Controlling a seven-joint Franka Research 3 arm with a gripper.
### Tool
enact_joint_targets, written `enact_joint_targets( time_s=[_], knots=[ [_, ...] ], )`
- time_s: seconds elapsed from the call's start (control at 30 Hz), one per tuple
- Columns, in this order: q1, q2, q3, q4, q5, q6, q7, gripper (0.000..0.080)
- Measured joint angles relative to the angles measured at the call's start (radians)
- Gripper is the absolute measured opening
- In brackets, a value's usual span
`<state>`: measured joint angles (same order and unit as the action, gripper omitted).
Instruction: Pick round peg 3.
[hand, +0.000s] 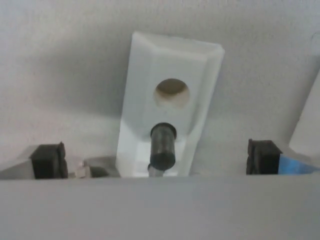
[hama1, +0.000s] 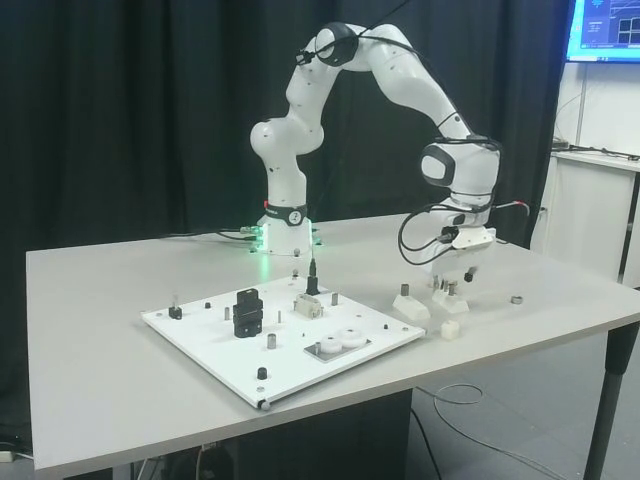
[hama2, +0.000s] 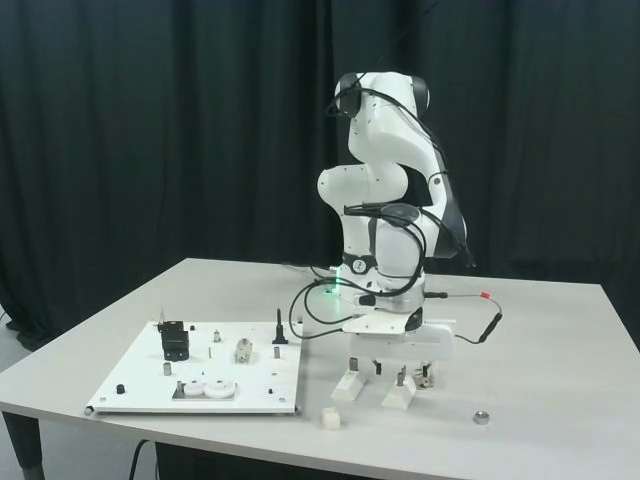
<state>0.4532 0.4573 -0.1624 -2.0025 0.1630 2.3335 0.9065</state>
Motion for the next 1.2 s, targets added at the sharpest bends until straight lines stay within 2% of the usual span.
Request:
enact_joint_targets(
  time_s=[0.4, 0.43, 0.63, 0.67, 0.8, 0.83, 1.1, 1.13, 1.2],
  knots=[
    [0.0, 0.006, 0.005, -0.023, 0.0, 0.055, 0.015, 0.08],
    [0.0, 0.006, 0.005, -0.025, 0.0, 0.06, 0.017, 0.0691],
    [0.0, 0.006, 0.005, -0.035, 0.0, 0.084, 0.041, 0.0691],
    [0.0, 0.006, 0.005, -0.037, 0.0, 0.087, 0.042, 0.051],
    [0.0, 0.006, 0.004, -0.041, 0.0, 0.093, 0.042, 0.051],
    [0.0, 0.006, 0.004, -0.041, -0.001, 0.094, 0.042, 0.0322],
    [0.0, 0.009, 0.0, -0.043, -0.007, 0.094, 0.042, 0.0322],
    [0.0, 0.009, 0.0, -0.043, -0.008, 0.094, 0.042, 0.0109],
    [0.0, 0.008, -0.001, -0.043, -0.009, 0.094, 0.042, 0.0109]
  ],
)
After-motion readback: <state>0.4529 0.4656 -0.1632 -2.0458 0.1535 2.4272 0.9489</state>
